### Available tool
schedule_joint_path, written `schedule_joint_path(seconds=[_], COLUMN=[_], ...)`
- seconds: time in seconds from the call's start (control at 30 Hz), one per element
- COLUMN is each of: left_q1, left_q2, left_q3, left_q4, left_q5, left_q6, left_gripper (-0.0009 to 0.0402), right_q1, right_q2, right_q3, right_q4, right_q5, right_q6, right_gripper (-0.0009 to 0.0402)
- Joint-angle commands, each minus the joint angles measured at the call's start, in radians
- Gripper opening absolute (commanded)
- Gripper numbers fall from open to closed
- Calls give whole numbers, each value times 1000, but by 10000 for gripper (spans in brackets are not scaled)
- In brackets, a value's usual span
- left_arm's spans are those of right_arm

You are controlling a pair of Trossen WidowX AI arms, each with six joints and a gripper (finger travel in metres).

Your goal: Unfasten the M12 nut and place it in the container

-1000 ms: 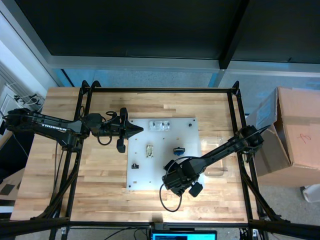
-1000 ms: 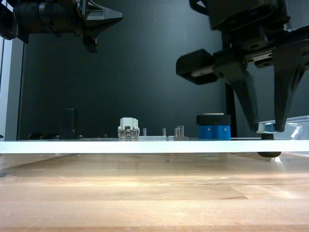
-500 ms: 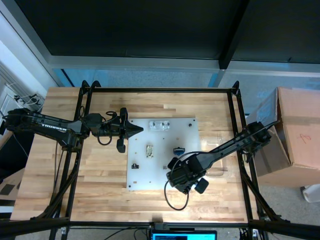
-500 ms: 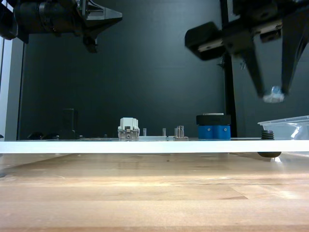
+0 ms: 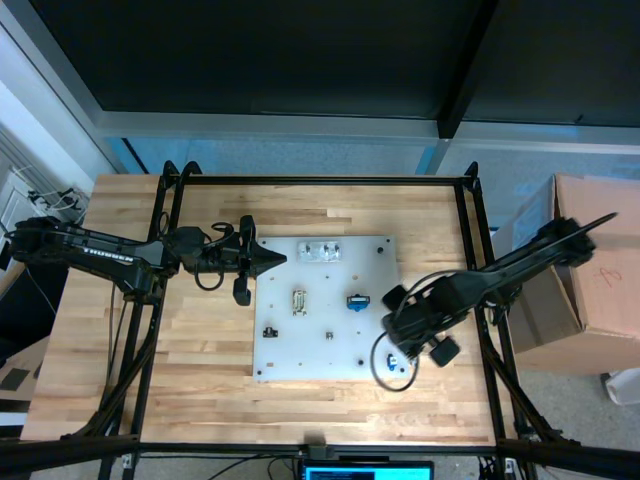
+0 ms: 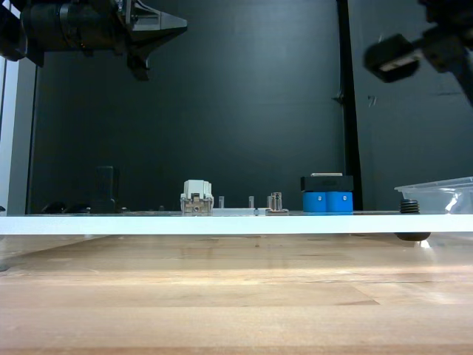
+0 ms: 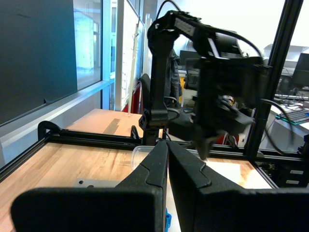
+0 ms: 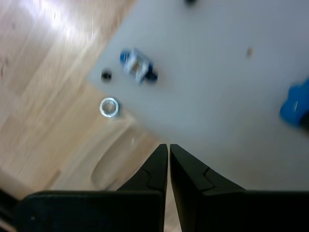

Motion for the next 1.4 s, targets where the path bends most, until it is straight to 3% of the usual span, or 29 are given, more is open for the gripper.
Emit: schedule_joint_path(seconds=[0.03,0.37,0.97,1.1,1.4], left_q1=[0,0,0,0,0], left_q2=[0,0,0,0,0], left_q3=[0,0,0,0,0], left_q4=[0,0,0,0,0], left_q5=[0,0,0,0,0], left_q6=[0,0,0,0,0], left_gripper=[0,0,0,0,0], right_q1=[-11,-37,-37,-32,89], right_q2=[-89,-170,-170,-170,-146], right_q3=[-97,-243,-257,-256,-215], right_q4=[0,14,29,37,65], right_q5=[0,0,4,16,50], right_q6=[34,183,230,344,725], right_gripper=[8,9,30,37,83])
